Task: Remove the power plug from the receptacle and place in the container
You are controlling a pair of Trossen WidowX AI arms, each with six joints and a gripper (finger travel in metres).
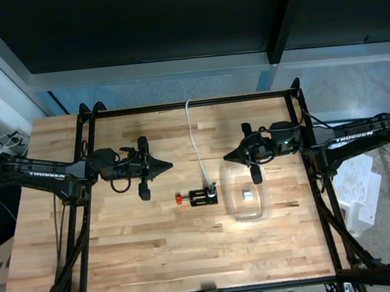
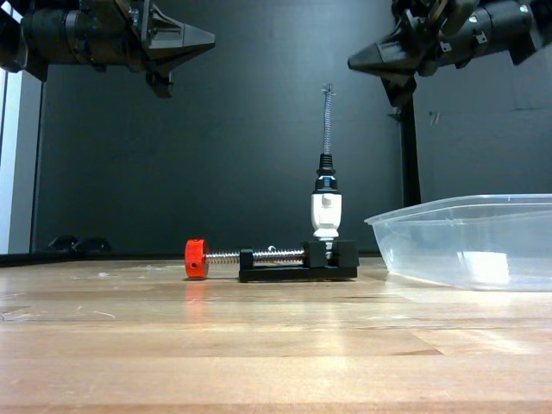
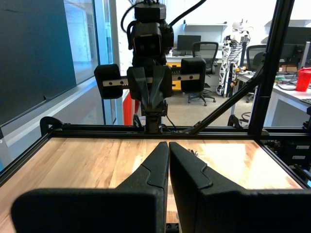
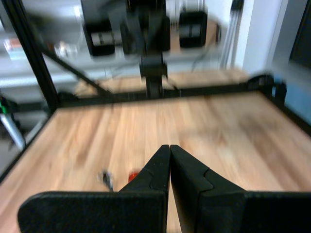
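The receptacle [image 1: 203, 197] is a small black block at mid-table with a red knob [image 1: 179, 199] at its left end. In the low view its white socket [image 2: 326, 211] stands upright on the block [image 2: 297, 261]. The black power plug [image 2: 325, 166] sits in the socket with a short cord stub pointing up. The clear container [image 1: 260, 213] lies just right of the block. My left gripper [image 1: 168, 166] hovers shut, up and left of the block. My right gripper [image 1: 226, 158] hovers shut above the container's far edge. Nothing is held between the touching fingers [image 3: 160, 160] [image 4: 158, 165].
A long white cable [image 1: 194, 135] runs from the block to the table's far edge. A small white-grey cube [image 1: 248, 194] lies inside the container. A black frame [image 1: 190, 104] borders the table. Bare wood lies in front of the block.
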